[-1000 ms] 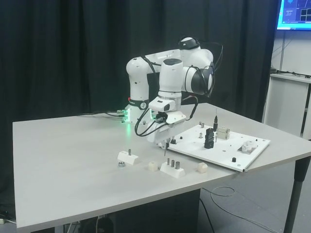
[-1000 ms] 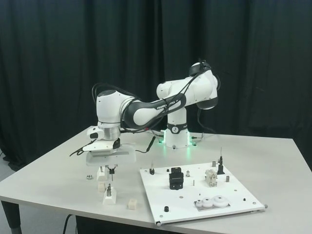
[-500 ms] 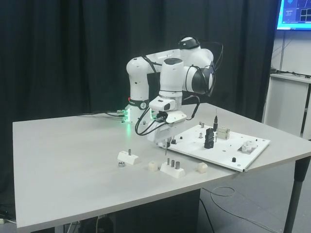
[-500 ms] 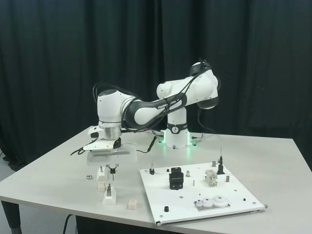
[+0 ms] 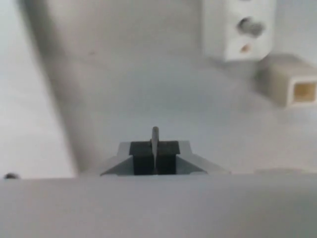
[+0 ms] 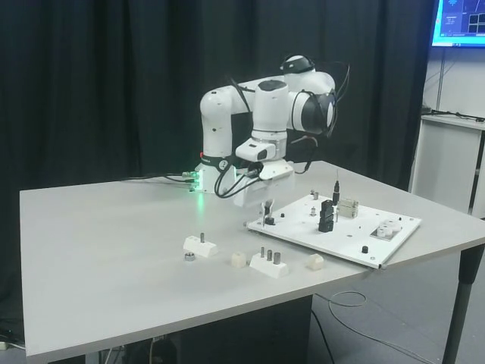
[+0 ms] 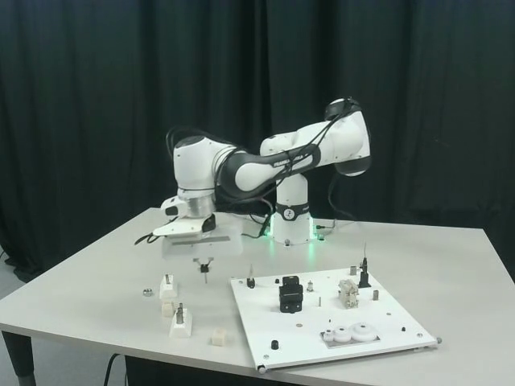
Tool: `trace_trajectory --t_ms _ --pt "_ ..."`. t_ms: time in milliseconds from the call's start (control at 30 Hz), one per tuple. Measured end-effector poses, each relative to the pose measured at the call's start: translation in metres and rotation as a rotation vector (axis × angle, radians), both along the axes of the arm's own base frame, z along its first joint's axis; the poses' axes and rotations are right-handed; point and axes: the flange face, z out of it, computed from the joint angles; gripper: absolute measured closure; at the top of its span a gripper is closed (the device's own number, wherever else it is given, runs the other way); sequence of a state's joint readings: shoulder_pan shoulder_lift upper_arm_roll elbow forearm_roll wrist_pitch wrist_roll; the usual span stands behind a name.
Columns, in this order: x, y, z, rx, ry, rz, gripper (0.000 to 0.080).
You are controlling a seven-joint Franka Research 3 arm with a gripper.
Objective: Insert round peg 1.
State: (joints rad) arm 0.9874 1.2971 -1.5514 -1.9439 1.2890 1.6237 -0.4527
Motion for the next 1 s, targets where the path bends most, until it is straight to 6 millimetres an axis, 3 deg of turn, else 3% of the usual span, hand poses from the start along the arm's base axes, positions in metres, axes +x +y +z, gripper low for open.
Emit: trace_trajectory --t_ms 500,1000 --pt "-0.053 0.043 0.009 0.000 -0.003 -0.016 0.0787" --pt "-0.090 0.086 0.010 0.007 -0.025 -0.085 0.0787"
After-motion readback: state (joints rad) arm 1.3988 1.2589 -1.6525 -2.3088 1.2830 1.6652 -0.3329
